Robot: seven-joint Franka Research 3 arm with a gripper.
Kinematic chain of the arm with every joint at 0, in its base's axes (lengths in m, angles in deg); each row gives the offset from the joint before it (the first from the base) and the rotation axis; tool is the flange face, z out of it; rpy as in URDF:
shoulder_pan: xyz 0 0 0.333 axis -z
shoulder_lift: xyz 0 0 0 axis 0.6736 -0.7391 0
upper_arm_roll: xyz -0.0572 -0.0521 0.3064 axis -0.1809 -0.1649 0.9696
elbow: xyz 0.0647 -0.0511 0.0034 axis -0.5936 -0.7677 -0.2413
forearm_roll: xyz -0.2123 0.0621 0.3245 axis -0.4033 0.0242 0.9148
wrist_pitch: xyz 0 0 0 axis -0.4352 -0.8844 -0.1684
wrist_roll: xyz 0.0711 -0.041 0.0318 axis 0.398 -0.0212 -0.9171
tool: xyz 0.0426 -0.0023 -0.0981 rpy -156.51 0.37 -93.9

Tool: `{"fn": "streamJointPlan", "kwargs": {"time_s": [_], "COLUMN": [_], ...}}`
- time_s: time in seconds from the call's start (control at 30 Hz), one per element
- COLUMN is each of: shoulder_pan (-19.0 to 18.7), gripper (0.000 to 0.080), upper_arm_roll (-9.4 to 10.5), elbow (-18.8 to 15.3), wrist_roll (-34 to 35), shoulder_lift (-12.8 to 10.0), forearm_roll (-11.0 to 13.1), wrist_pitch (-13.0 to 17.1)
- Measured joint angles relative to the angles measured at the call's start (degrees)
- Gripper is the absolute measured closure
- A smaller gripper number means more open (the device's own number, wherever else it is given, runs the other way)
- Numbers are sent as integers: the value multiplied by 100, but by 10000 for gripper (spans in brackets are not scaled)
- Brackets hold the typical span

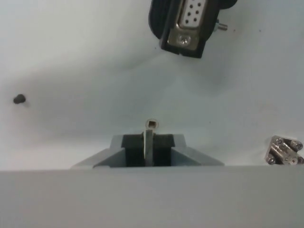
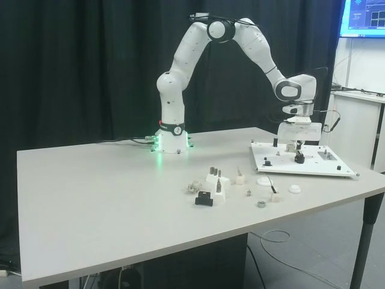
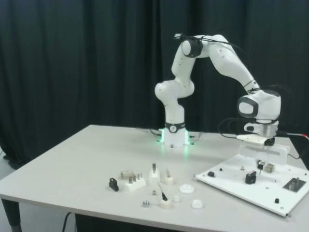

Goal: Insert square peg 1.

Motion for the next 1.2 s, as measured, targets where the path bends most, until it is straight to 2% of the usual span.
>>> {"fn": "streamJointPlan", "kwargs": {"time_s": [0.5, 1.2], "shoulder_pan": [-118, -560], "gripper": [767, 767], "upper_arm_roll": [-72, -502], "elbow": [40, 75], "wrist_roll": [0, -2], "shoulder_lift": [-71, -99], "forearm_roll": [0, 0], "wrist_pitch": [14, -19]}}
